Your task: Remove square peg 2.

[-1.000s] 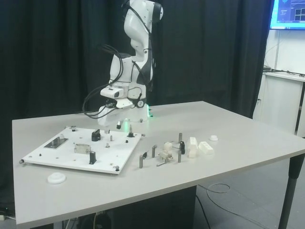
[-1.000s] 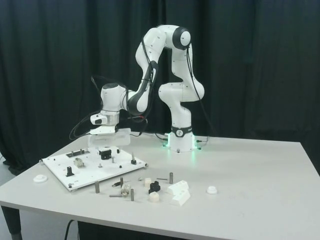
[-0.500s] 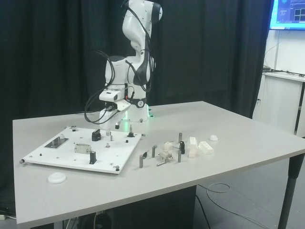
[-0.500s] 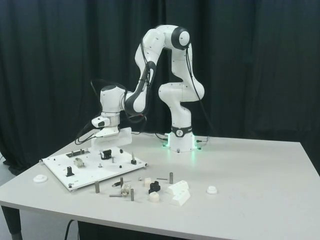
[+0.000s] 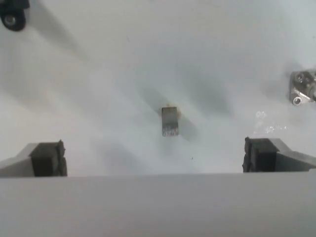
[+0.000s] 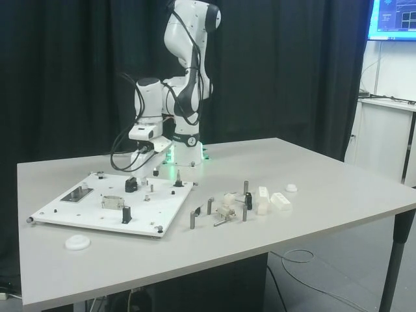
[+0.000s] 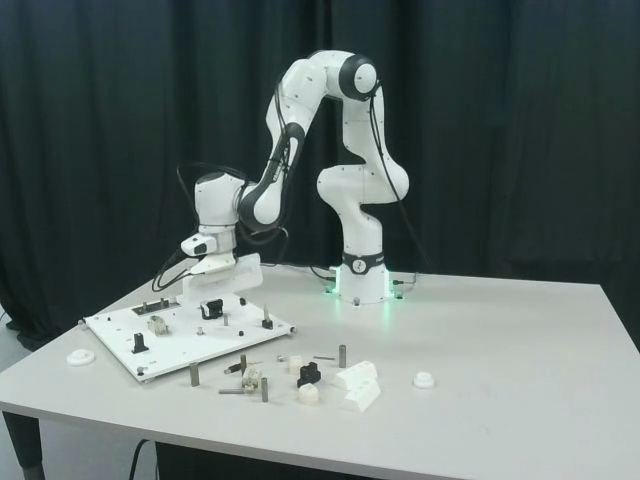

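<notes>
A small grey square peg [image 5: 169, 121] stands upright in the white board [image 5: 98, 59], seen between and beyond my two fingers. My gripper [image 5: 154, 157] is open, with one black pad [image 5: 47, 159] on each side and nothing between them. From the room, the gripper [image 6: 152, 170] hangs a little above the back part of the board [image 6: 91, 209], over a short grey peg [image 6: 151, 188]. The second room view shows the gripper [image 7: 221, 294] above that peg [image 7: 226, 320] without touching it.
The board also carries a black block [image 6: 130, 184], a black post [image 6: 178, 182], a metal ring [image 6: 112, 202] and a flat fixture [image 6: 77, 194]. Loose pegs and white blocks [image 6: 244, 201] lie to its right. A white disc [image 6: 77, 243] sits near the front edge.
The arm has swung leftwards across the back of the board, carrying the gripper from near the black post to above the short grey peg. The parts on the table have not moved.
</notes>
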`<state>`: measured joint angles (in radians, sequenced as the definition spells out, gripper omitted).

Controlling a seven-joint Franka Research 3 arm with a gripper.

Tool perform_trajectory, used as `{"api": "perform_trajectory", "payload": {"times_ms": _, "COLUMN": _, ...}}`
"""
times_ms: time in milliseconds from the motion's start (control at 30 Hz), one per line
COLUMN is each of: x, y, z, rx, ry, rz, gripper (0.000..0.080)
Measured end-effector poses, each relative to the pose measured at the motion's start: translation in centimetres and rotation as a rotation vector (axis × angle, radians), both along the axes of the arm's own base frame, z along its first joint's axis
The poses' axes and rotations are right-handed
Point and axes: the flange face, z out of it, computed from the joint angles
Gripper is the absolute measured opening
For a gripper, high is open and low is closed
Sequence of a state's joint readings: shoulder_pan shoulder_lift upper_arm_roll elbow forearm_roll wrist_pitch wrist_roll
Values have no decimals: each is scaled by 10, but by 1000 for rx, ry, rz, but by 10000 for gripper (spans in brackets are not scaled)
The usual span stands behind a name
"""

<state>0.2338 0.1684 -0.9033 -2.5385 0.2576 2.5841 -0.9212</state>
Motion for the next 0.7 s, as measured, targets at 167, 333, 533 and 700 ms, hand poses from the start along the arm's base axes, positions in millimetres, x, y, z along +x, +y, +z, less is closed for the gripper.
{"api": "perform_trajectory", "payload": {"times_ms": 167, "x": -3, "y": -2, "z": -3, "rx": 11, "ry": -7, "rz": 0, "gripper": 800}}
{"api": "perform_trajectory", "payload": {"times_ms": 333, "x": -5, "y": -2, "z": -7, "rx": 21, "ry": -11, "rz": 2, "gripper": 800}}
{"api": "perform_trajectory", "payload": {"times_ms": 533, "x": -8, "y": -3, "z": -13, "rx": 29, "ry": -15, "rz": -15, "gripper": 800}}
{"api": "perform_trajectory", "payload": {"times_ms": 700, "x": -10, "y": -4, "z": -18, "rx": 33, "ry": -25, "rz": -32, "gripper": 800}}
